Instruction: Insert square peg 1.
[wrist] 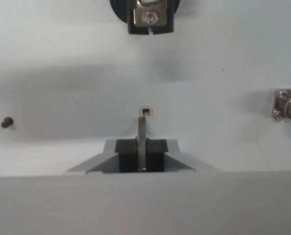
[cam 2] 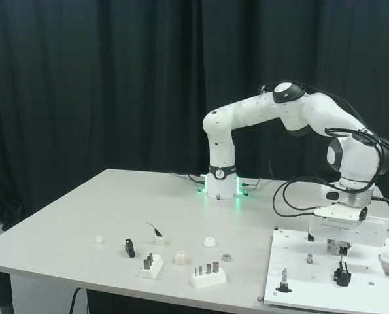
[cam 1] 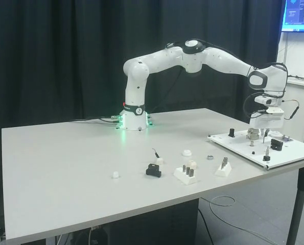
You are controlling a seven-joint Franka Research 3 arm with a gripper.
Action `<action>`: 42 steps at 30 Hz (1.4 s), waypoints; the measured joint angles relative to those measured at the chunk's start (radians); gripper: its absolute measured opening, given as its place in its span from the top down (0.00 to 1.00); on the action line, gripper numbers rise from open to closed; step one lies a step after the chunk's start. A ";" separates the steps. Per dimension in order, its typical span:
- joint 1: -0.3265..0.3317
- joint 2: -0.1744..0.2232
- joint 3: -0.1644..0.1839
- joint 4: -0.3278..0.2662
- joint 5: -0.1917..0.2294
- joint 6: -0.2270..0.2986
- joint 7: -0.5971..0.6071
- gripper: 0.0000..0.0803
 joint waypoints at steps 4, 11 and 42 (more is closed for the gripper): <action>0.000 0.000 0.000 0.000 -0.001 0.001 0.010 0.96; 0.000 0.000 0.000 -0.003 -0.004 0.013 0.076 0.96; -0.003 0.001 0.000 -0.004 -0.005 0.021 0.194 0.96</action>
